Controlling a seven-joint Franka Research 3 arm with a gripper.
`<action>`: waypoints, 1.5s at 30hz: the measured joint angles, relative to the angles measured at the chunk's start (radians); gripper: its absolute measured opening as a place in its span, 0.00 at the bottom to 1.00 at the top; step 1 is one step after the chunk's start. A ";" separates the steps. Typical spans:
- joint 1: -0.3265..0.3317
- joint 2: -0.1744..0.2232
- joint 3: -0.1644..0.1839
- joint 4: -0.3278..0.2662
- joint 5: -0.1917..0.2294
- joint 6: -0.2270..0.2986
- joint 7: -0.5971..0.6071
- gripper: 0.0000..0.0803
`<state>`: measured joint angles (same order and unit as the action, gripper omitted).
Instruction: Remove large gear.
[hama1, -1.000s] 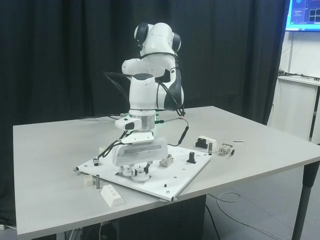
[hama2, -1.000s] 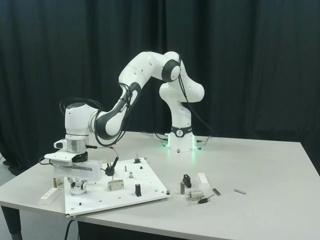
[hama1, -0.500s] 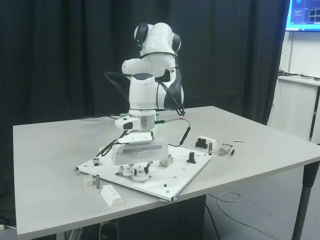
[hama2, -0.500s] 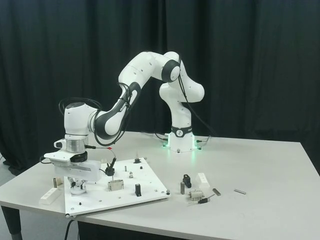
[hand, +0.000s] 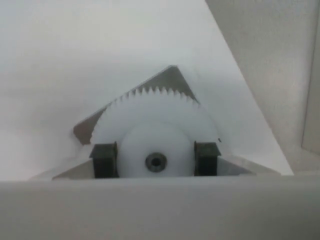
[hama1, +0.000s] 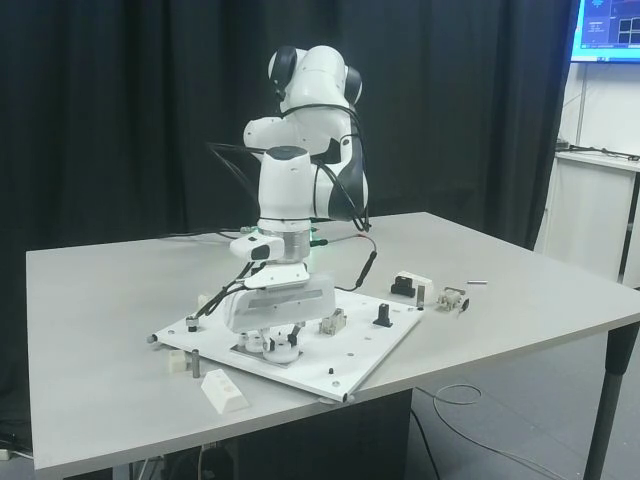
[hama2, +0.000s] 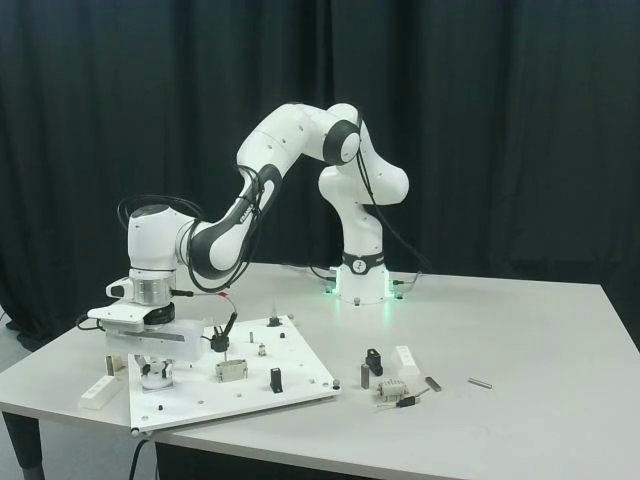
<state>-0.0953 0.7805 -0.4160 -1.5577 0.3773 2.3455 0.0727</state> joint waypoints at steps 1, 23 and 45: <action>0.000 0.000 0.000 0.000 0.000 0.000 0.000 0.41; 0.001 0.001 -0.001 0.013 -0.013 -0.020 0.039 0.41; 0.000 0.008 -0.003 0.025 -0.019 -0.031 0.142 0.41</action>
<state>-0.0949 0.7889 -0.4190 -1.5328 0.3583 2.3145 0.2148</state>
